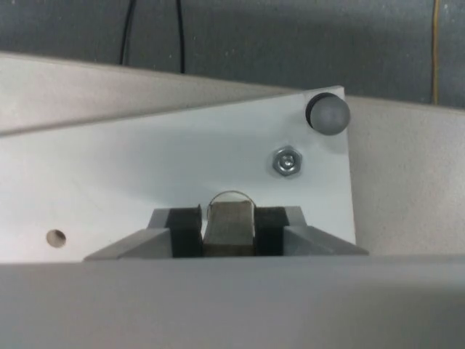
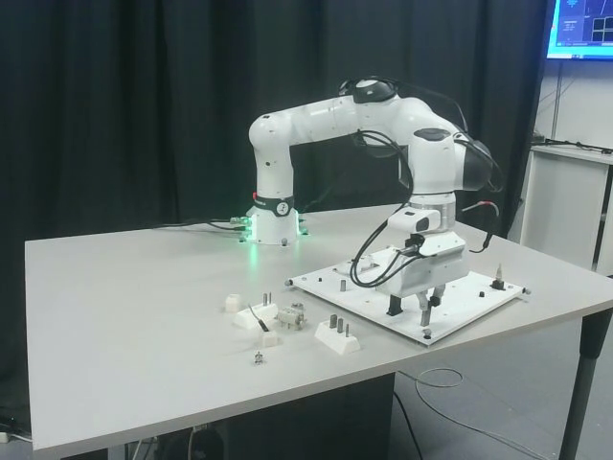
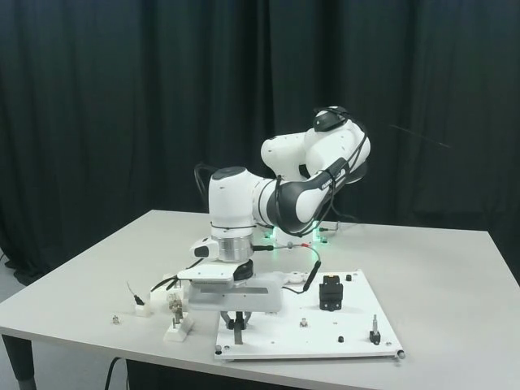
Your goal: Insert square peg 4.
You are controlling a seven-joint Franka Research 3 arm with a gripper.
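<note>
Square peg (image 1: 229, 227) is clamped between closed gripper (image 1: 229, 236) jaws, over a round hole in the white plate (image 1: 145, 174). Insertion step; straight descent needed.

small white fixture blocks (image 2: 337, 335) w/ pins sit on grey table (image 2: 134, 287), black curtain (image 2: 144, 96) behind.

You find no text, label, brand or number that can be read in any of the three views. The screen (image 2: 579, 29) in the upper corner of the first room view carries some white marks and lines, possibly a chart, but you cannot make out a single character on it. The white board (image 1: 182, 167) under the wrist camera bears no printing. The arm (image 3: 280, 199) shows no legible maker's name from either room camera.
</note>
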